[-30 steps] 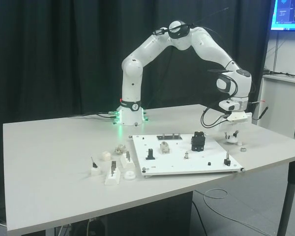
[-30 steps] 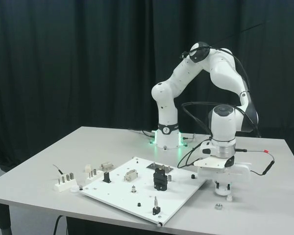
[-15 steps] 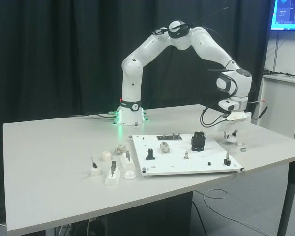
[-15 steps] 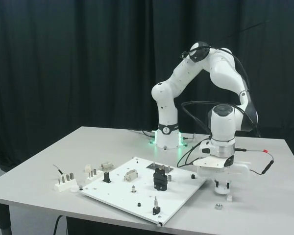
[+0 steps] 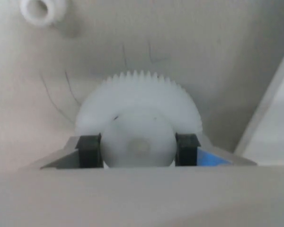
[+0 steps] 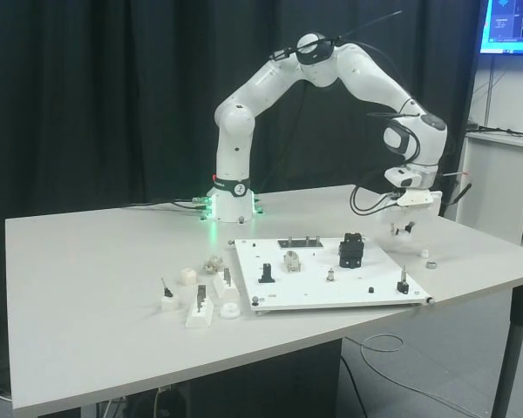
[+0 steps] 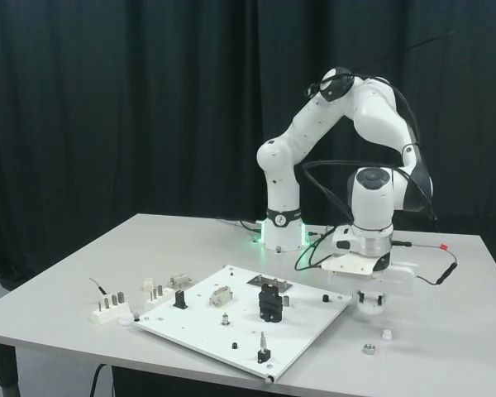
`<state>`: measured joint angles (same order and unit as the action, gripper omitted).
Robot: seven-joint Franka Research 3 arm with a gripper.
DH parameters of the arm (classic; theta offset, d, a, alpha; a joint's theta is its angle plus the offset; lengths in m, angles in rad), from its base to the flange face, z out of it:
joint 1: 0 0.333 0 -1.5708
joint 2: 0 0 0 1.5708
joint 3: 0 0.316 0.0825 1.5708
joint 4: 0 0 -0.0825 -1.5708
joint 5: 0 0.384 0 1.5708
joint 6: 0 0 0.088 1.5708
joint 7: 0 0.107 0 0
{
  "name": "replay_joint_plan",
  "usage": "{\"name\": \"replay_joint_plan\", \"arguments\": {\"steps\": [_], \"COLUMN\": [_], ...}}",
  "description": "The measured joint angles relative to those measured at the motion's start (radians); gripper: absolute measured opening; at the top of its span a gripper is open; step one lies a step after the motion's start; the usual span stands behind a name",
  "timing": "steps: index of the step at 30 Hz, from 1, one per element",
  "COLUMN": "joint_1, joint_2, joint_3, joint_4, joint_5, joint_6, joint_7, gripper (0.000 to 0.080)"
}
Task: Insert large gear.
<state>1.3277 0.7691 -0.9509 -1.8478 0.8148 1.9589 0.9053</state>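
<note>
Wrist view shows the gripper (image 5: 138, 149) clamped on the hub of the white gear (image 5: 138, 124), one black finger (image 5: 89, 151) pressed to each side and the toothed rim showing past them, with a small white ring (image 5: 42, 9) lying on the grey table (image 5: 189, 52) beyond. Both room views place the gear in the air, clear of the table and just off the edge of the white board (image 7: 241, 327), with a small nut (image 7: 368, 348) lying on the table near it.

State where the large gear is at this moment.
The large gear is gripped in the tool, lifted above the grey table just beyond the white board's far corner.
</note>
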Motion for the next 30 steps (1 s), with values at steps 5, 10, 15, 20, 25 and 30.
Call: {"name": "replay_joint_plan", "arguments": {"steps": [5,10,15,20,25,30], "joint_1": [0.031,0.062,0.092,0.12,0.148,0.176], "joint_2": [0.0,0.0,0.0,0.0,0.002,0.005], "joint_3": [-0.042,-0.081,-0.117,-0.148,-0.181,-0.214], "joint_4": [-0.006,-0.02,-0.043,-0.068,-0.093,-0.121], "joint_5": [-0.008,-0.025,-0.035,-0.041,-0.042,-0.042], "joint_6": [-0.047,-0.076,-0.085,-0.094,-0.104,-0.108], "joint_7": [0.0,0.0,0.0,-0.007,-0.027,-0.046], "gripper": [0.0332,0.0332,0.0332,0.0332,0.0332,0.0332]}}
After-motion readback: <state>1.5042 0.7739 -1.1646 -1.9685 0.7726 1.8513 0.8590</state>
